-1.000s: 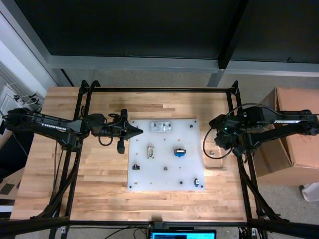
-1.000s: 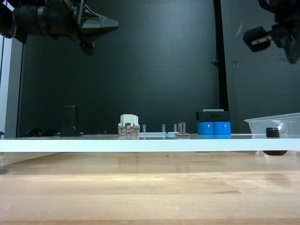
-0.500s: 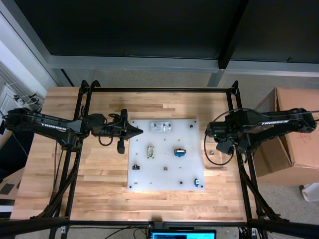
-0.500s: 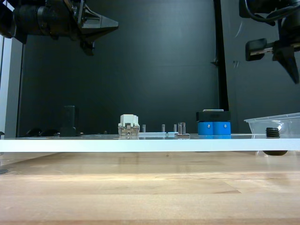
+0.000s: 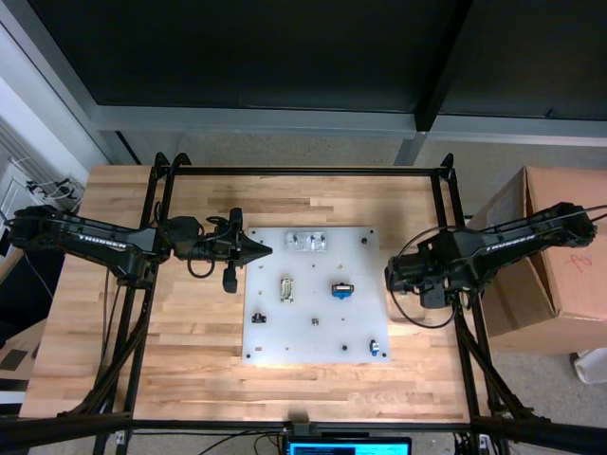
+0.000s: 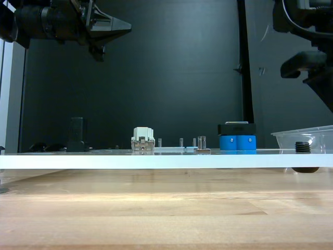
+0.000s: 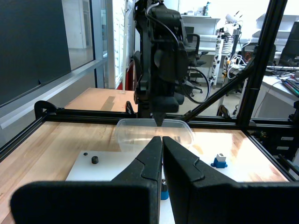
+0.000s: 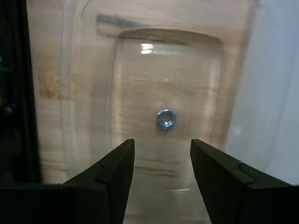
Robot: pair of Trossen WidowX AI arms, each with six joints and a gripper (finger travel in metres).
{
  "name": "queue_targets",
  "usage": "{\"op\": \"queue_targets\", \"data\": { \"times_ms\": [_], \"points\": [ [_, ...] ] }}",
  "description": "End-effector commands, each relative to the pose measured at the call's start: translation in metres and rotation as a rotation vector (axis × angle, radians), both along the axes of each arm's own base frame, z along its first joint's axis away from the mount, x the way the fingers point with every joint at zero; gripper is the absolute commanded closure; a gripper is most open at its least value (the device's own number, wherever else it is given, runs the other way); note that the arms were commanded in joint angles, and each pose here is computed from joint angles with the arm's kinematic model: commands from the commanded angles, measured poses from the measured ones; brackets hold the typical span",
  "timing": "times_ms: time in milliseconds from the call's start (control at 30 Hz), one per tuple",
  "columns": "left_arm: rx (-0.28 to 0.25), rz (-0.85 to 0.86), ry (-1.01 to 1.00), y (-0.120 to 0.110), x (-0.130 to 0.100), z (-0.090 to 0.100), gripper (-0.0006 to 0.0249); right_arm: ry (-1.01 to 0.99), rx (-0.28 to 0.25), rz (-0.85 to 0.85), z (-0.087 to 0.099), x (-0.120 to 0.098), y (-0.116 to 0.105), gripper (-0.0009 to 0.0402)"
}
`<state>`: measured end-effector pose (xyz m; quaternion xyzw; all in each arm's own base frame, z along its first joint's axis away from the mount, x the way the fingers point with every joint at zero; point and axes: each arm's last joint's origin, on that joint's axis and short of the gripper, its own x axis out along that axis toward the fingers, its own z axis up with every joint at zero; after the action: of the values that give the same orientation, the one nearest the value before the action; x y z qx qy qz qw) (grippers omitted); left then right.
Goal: Pick the M12 nut and place it on its threads and fasten
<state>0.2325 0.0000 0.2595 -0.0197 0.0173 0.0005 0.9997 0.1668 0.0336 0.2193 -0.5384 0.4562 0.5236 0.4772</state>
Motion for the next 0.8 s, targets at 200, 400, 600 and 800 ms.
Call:
{"op": "queue_targets", "data": {
  "times_ms": [200, 400, 600, 800],
  "points": [
    [0.000, 0.000, 0.001, 0.000, 0.000, 0.000, 0.0243, -0.010, -0.066, 0.160, -0.020, 0.006, 0.001, 0.0224],
    [0.000, 0.000, 0.001, 0.000, 0.000, 0.000, 0.0243, -0.005, -0.064, 0.157, -0.039, 0.008, 0.002, 0.0224],
    [0.000, 0.000, 0.001, 0.000, 0.000, 0.000, 0.0243, 0.005, -0.017, 0.077, -0.052, 0.015, 0.005, 0.0224],
    [0.000, 0.000, 0.000, 0.000, 0.000, 0.000, 0.0243, 0.018, -0.010, 0.041, -0.056, 0.016, 0.006, 0.0224]
  ]
}}
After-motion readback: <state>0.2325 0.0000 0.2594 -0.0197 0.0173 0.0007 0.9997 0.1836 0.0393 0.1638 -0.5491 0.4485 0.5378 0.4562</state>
